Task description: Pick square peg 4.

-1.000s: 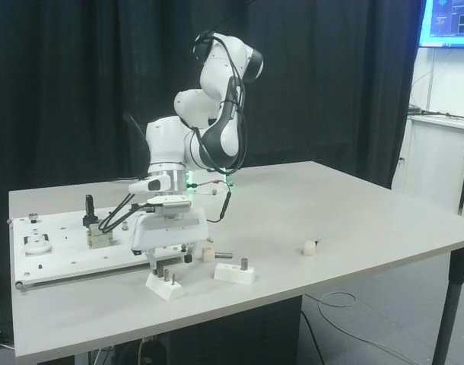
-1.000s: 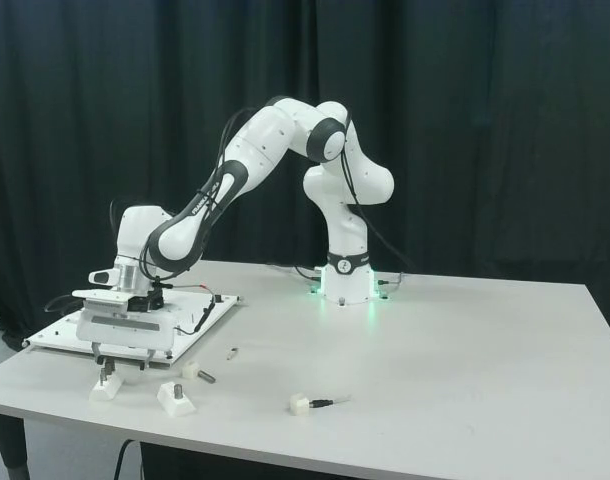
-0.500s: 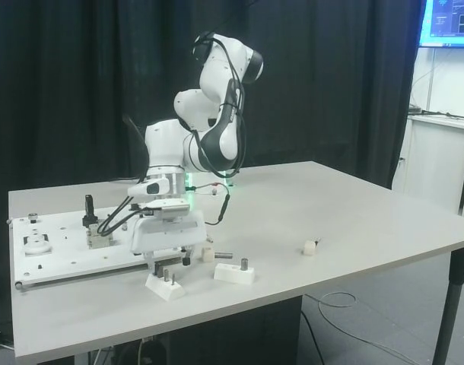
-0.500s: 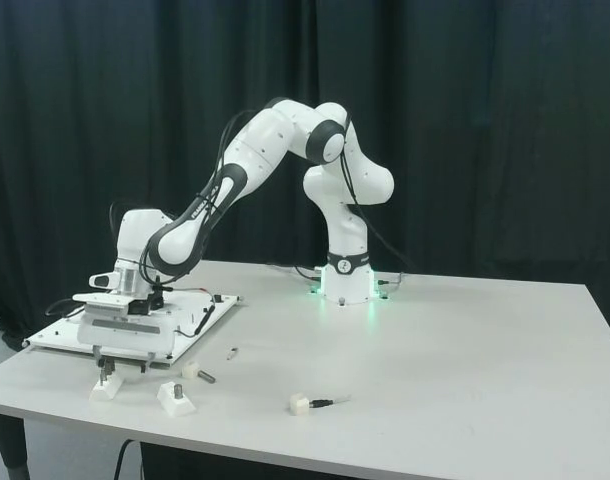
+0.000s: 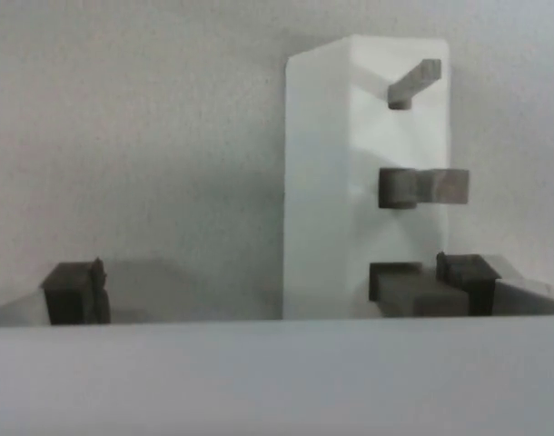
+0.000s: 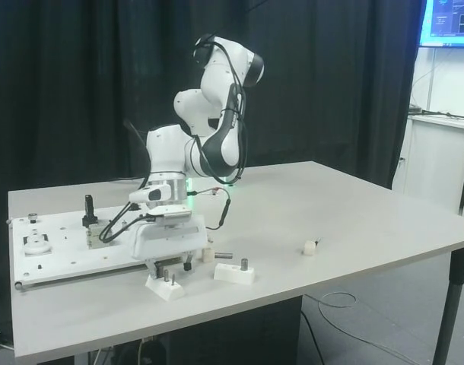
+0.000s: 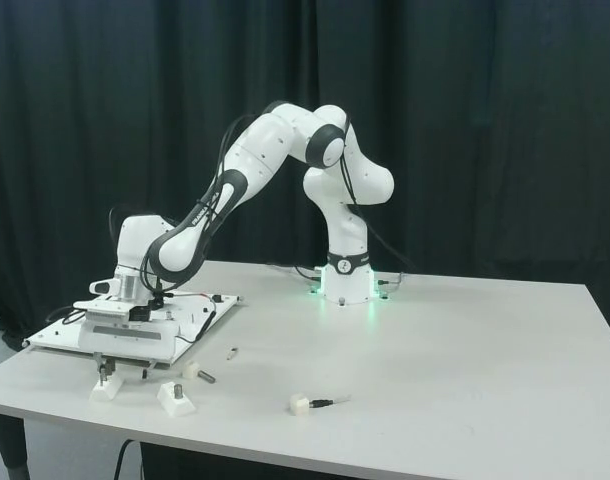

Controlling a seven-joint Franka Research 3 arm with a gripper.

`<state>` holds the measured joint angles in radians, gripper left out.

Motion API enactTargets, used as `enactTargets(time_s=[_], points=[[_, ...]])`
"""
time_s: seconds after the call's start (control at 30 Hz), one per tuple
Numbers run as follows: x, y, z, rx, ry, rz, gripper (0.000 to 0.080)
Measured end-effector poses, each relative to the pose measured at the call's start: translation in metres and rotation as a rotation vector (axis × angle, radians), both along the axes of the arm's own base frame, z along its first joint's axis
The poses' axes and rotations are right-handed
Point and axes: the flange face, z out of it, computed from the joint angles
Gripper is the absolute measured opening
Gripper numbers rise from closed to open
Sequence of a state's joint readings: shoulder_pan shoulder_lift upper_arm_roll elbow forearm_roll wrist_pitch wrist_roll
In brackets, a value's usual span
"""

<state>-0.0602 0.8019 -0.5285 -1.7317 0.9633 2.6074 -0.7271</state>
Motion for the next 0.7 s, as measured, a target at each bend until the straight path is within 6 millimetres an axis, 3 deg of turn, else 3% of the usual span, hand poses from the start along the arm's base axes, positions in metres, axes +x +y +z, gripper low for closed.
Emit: enactTargets(time_s=[0.7], points=[[0.008, 0.014, 0.005, 0.076, 0.024, 0.048, 0.0800]])
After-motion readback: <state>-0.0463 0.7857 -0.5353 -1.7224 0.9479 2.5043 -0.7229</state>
